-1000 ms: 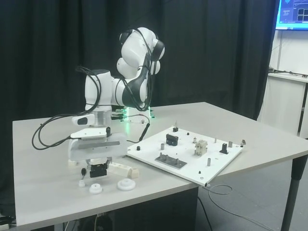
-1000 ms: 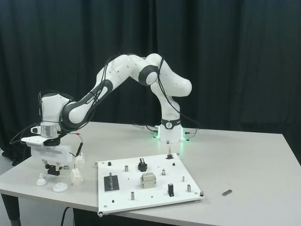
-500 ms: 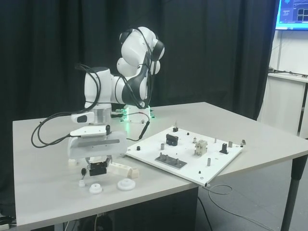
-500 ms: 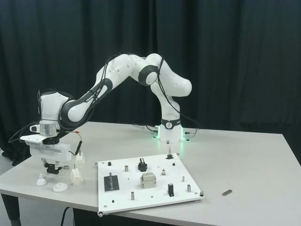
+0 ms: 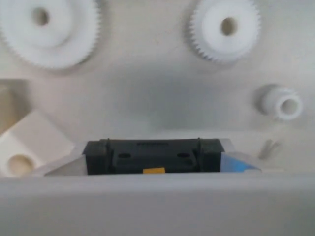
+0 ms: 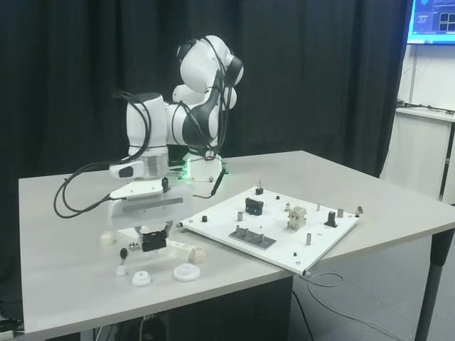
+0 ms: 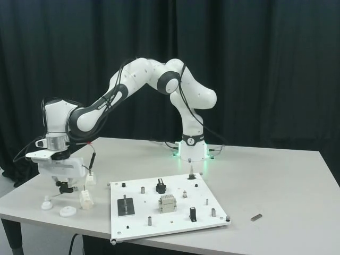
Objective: Insert D-SUB.
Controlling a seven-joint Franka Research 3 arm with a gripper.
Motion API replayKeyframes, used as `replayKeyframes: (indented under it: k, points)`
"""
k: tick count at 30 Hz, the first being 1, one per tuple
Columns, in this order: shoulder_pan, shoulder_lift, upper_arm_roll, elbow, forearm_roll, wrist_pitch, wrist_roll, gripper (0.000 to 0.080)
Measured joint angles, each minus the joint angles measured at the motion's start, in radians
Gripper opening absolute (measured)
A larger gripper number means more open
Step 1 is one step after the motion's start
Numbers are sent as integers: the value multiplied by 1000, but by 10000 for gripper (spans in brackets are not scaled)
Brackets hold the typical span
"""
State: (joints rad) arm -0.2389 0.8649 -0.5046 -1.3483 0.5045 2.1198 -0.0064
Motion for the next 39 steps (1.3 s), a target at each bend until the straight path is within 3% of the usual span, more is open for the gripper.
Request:
replayKeyframes:
  k: [9, 18, 26, 39]
  points:
    - [30, -55, -8, -19, 0, -138, 97, 379]
    - [106, -125, -52, -84, 0, -233, 172, 379]
    - [198, -198, -102, -181, -1, -267, 237, 379]
    - [339, -347, -149, -389, -32, -263, 374, 379]
